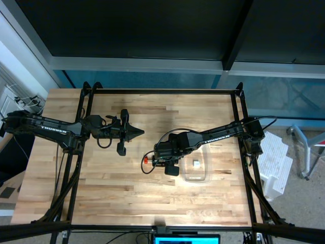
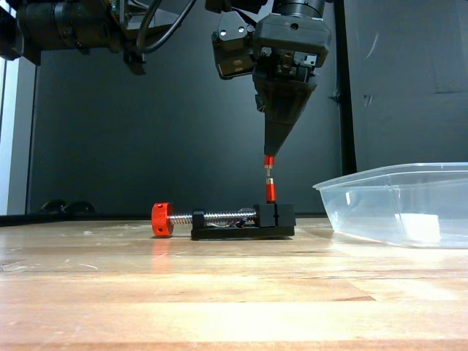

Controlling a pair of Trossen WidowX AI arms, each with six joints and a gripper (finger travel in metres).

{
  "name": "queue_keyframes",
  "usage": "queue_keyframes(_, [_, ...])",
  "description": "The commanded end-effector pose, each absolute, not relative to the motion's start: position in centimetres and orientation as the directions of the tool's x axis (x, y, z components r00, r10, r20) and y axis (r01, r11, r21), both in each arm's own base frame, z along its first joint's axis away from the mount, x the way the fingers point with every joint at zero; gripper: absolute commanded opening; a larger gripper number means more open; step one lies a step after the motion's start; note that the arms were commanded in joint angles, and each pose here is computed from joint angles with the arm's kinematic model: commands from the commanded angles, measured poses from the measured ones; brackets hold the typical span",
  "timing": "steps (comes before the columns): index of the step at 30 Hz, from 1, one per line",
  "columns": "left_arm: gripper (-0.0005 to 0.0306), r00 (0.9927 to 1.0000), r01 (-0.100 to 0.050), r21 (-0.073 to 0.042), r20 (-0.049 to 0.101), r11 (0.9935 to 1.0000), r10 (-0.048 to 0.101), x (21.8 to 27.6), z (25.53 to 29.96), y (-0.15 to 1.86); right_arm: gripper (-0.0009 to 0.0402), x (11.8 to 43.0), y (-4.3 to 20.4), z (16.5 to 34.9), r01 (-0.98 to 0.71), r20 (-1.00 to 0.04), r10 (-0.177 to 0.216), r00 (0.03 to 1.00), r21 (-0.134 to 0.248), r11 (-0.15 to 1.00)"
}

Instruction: Pick the rca connector and install on the hub

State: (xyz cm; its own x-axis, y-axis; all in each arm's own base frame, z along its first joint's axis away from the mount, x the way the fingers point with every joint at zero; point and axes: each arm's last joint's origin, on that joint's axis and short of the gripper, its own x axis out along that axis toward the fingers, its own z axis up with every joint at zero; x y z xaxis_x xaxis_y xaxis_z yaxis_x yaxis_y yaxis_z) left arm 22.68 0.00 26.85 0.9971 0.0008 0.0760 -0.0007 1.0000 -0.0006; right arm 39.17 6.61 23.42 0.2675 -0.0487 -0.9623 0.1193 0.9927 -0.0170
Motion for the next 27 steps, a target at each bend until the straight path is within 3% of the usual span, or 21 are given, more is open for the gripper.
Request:
queue_keyframes(1, [0.0,0.99708,-0.001,0.0,0.076,1.0,0.001,22.69,26.86,0.0,0.0,39.28,6.64,23.14,0.12,-0.964,-0.051,0.262,-0.02,0.993])
queue_keyframes(27, [0.0,0.99711,-0.001,0.0,0.076,1.0,0.001,22.69,26.85,0.0,0.0,39.15,6.62,23.11,0.12,-0.967,-0.054,0.249,-0.025,0.992])
